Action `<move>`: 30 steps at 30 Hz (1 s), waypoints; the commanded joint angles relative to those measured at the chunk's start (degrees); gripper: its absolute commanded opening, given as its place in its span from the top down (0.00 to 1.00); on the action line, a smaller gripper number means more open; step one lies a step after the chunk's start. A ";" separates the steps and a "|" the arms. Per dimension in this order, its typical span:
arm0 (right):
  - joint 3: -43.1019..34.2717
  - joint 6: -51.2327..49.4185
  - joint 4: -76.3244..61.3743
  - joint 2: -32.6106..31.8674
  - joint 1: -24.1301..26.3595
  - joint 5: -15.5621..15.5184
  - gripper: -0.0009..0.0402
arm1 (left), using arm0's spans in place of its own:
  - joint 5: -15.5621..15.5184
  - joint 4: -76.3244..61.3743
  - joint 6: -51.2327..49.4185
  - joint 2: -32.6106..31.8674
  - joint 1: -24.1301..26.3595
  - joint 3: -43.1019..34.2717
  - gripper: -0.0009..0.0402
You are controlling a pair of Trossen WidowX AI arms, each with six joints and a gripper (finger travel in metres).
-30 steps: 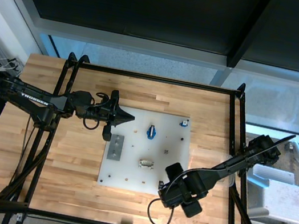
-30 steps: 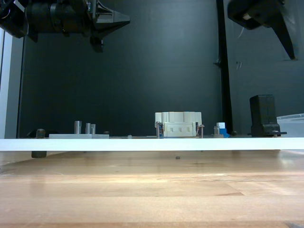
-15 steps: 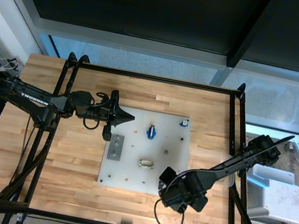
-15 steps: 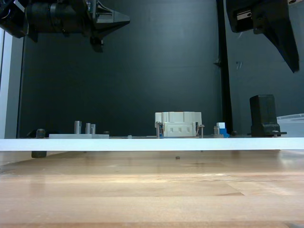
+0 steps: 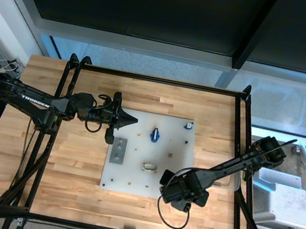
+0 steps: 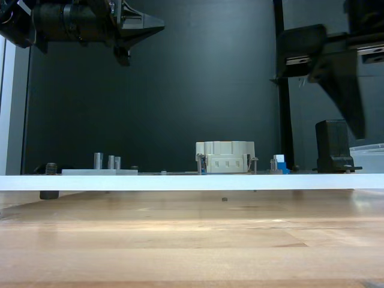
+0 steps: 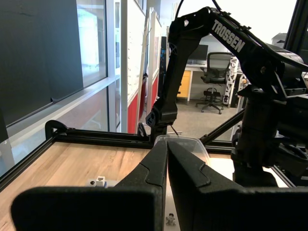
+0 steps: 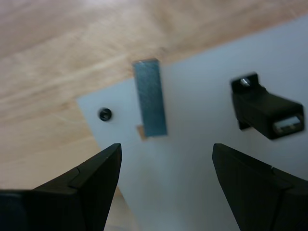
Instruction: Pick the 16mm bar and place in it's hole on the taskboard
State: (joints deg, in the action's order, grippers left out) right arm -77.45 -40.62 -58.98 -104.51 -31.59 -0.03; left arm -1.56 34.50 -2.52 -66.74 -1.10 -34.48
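Taskboard (image 5: 132, 164), loose bar (image 8: 149, 97), left fingers (image 7: 147, 173), right fingers (image 8: 91, 183) above

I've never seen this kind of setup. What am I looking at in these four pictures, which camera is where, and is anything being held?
Two robot arms stand at the left and right edges of a wooden table and reach over a white task board. One picture looks down from above, one looks level along the table-top, and one camera rides on each arm. The left gripper hangs high over the board's far left corner, jaws shut on nothing. The right gripper hangs over the board's near right corner, jaws open. Its camera shows the grey 16mm bar lying free on the board by that corner, unheld, beside a black connector. Also on the board: a grey block with pegs, a cream connector and a blue part.
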 commanded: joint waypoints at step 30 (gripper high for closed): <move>6.08 -3.85 9.05 -1.03 0.46 -1.53 0.38 | 0.02 0.00 0.02 -0.11 -0.02 -0.02 0.98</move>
State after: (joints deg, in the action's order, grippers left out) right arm -71.53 -44.49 -50.28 -105.49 -31.11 -1.61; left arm -1.54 34.50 -2.52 -66.85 -1.10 -34.48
